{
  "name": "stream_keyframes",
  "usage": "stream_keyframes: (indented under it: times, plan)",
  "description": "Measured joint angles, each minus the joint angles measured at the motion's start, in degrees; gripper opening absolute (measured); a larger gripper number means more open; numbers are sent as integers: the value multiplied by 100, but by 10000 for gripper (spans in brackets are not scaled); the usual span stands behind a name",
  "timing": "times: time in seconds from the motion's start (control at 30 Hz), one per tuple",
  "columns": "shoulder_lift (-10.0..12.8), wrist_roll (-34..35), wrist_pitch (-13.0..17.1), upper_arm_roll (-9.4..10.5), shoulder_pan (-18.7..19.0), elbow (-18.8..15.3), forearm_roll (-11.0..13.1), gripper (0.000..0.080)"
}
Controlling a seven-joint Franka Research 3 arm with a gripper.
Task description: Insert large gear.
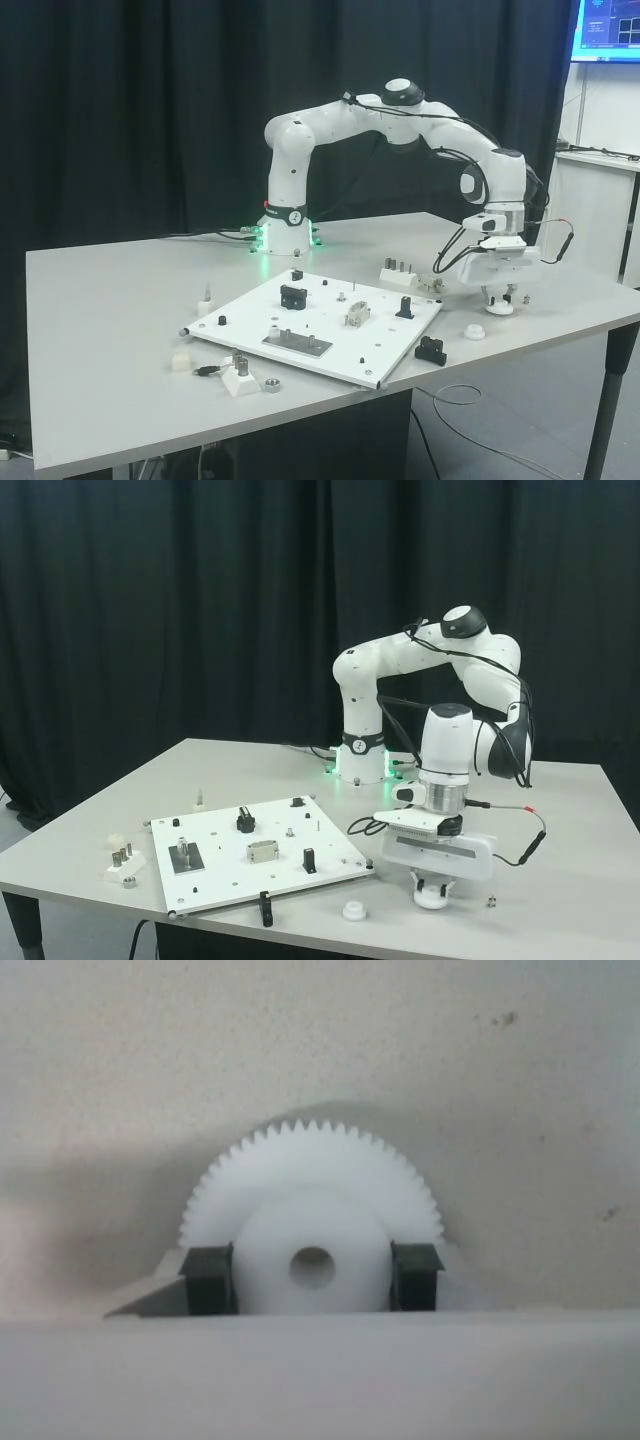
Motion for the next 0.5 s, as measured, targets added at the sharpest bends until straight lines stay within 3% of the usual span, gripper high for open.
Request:
stream_keyframes:
  times: [0.5]
  plan:
    - [-126,0,-119,-86,0,-51,-85,330]
